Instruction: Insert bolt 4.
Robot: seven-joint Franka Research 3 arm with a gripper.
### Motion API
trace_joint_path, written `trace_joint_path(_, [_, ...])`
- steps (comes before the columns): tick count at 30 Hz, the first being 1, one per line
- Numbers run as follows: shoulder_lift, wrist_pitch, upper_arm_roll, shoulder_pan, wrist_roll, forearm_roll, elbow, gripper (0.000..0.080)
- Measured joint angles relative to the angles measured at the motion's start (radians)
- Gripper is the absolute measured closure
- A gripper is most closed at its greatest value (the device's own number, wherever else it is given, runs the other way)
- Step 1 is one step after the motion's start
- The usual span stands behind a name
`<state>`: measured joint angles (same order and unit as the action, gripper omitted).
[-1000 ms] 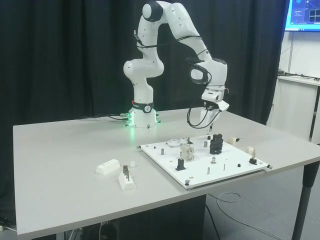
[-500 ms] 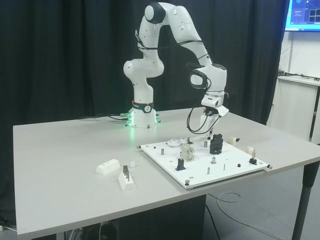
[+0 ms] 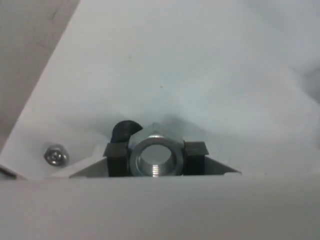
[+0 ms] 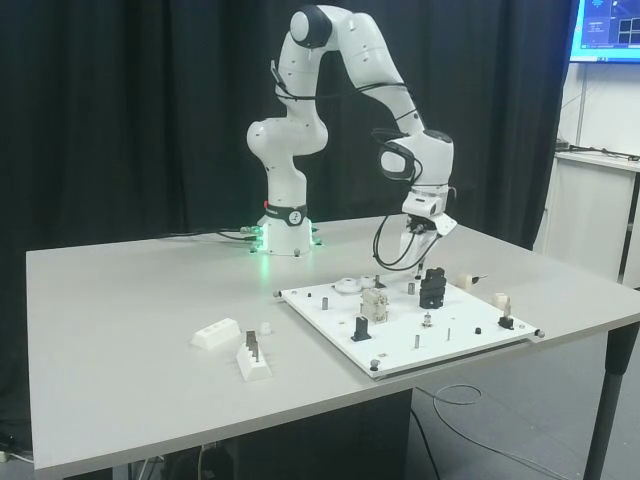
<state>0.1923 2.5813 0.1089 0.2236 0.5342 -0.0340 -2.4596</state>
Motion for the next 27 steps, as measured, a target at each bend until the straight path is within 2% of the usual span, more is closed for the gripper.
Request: trace_joint_path(27, [-0.001,-0.011,0.019,0.009,0.038,0.002,-0.009,0.0578])
